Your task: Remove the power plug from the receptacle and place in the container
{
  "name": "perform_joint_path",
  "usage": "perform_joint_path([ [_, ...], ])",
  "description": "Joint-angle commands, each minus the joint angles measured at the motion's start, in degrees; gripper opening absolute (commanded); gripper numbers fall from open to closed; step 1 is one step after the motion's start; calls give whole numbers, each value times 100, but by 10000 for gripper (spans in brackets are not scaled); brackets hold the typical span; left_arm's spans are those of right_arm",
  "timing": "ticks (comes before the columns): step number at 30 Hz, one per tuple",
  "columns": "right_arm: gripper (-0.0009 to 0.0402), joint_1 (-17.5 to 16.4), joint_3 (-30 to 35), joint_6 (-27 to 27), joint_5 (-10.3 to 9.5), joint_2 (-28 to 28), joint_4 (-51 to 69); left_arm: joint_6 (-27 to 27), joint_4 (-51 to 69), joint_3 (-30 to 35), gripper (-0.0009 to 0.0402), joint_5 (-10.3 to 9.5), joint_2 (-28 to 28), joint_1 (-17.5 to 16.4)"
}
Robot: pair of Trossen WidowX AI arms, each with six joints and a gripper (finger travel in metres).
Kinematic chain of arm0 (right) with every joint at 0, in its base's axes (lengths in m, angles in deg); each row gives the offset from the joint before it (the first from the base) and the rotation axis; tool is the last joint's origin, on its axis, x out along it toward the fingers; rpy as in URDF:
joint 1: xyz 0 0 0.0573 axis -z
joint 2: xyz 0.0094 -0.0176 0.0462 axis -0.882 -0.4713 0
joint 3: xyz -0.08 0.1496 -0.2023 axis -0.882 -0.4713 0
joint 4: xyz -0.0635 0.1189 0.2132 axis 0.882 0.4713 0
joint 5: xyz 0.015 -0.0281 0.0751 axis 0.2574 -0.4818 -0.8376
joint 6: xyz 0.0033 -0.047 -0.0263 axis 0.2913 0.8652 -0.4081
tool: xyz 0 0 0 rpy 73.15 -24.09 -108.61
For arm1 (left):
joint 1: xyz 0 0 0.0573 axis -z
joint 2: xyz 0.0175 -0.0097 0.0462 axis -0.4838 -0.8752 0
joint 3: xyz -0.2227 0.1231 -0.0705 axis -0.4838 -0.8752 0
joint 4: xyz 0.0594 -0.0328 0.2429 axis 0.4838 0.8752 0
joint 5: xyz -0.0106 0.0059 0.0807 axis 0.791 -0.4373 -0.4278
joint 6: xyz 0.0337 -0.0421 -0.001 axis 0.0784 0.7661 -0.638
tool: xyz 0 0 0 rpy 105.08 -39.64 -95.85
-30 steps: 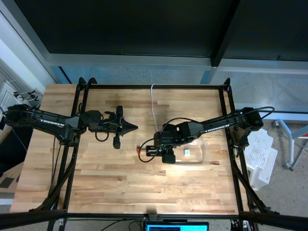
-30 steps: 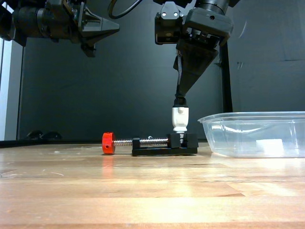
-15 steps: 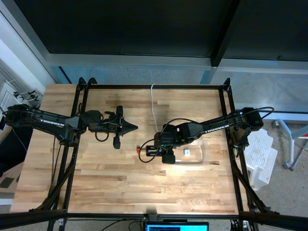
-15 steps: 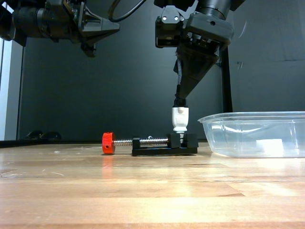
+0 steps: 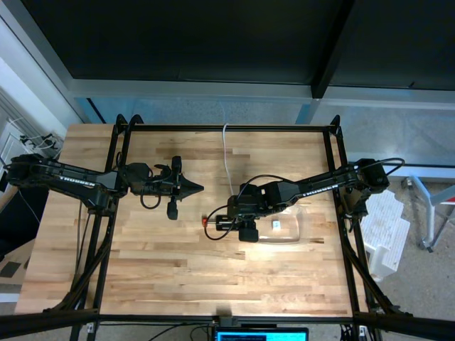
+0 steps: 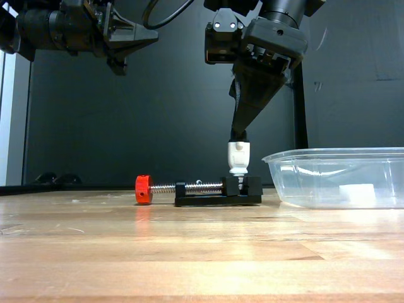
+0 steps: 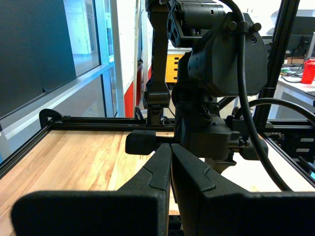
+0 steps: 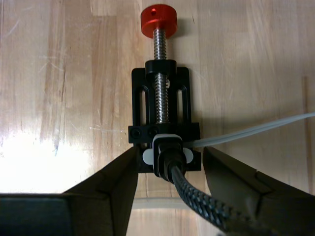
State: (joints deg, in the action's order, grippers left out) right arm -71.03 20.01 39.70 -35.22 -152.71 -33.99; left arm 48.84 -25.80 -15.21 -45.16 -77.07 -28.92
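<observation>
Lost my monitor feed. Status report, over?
Left gripper shut, parked high. Right gripper open, fingers either side of power plug. Power plug seated in receptacle. Nothing between it and container.

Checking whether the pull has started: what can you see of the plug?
Small black plug with a braided black lead, seated upright in the white receptacle held by the clamp. The right tool straddles it, open, fingers not touching. The left tool is shut, parked high to the left.
</observation>
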Motion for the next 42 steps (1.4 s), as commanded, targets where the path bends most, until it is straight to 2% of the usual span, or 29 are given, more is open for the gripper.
perform_joint_path([
  [1,150,0,0,0,0,4,-7,0,-2,2,0,2,-2,-2],
  [19,84,0,-42,0,0,4,-20,0,-2,2,0,2,-2,0],
  [30,-3,0,-42,2,-46,4,-20,0,0,2,0,2,-2,0],
  [42,-1,0,-42,0,-46,17,-17,0,-2,2,0,2,-2,0],
])
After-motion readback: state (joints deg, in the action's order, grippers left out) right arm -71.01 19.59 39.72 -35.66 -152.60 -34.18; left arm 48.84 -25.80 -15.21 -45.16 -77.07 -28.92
